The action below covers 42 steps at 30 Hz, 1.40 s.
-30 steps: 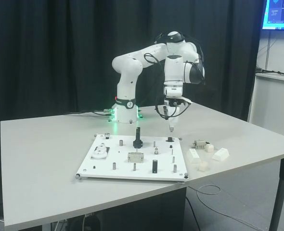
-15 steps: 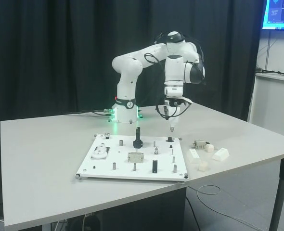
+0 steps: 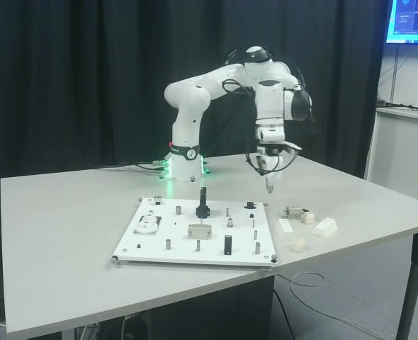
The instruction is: Place Ethernet.
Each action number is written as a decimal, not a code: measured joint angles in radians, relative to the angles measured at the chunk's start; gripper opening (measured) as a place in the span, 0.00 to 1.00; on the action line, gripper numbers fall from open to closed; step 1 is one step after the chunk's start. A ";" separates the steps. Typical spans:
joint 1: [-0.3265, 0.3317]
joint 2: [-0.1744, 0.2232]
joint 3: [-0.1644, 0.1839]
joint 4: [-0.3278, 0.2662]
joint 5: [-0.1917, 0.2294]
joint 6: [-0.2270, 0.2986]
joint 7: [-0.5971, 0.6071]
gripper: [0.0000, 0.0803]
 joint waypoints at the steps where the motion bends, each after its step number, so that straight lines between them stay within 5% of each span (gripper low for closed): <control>1: 0.003 0.000 0.002 0.007 0.002 0.000 0.003 0.10; 21: 0.018 0.000 0.085 0.178 0.010 0.012 0.116 0.10; 42: 0.028 0.002 0.190 0.264 -0.030 0.133 0.213 0.10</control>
